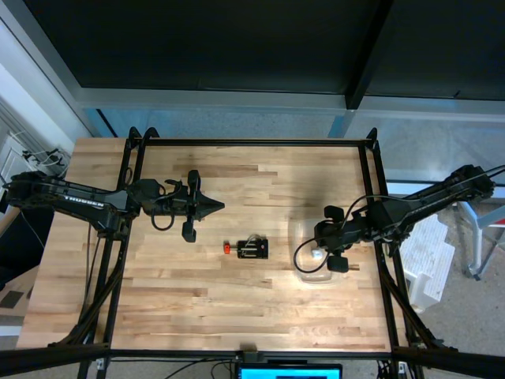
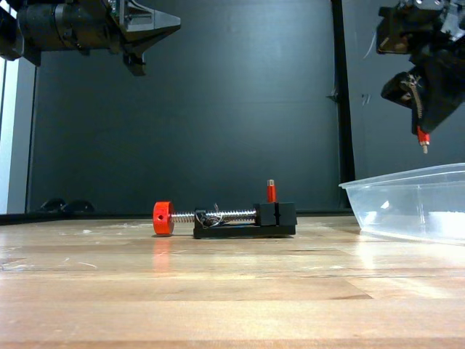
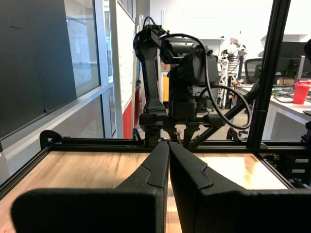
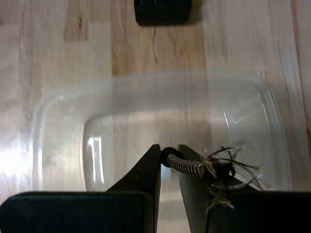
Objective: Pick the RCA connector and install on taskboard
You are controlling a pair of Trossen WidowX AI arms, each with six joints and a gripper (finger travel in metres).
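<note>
The right gripper (image 4: 168, 151) is clamped on the RCA connector (image 4: 187, 166), hanging over the clear plastic tray (image 4: 73, 90). The taskboard (image 1: 254, 249) sits mid-table, well apart. The left gripper (image 3: 168, 144) hovers high at the left, fingers pressed together.

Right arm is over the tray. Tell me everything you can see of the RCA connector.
The RCA connector is pinched between the fingers of the right gripper, hanging above the clear tray, touching nothing else. It shows a dark round end, a black-and-white braided sleeve and frayed wire strands; in the low view, a red collar with a silvery pin pointing down. The left gripper is shut, raised left of the taskboard.
</note>
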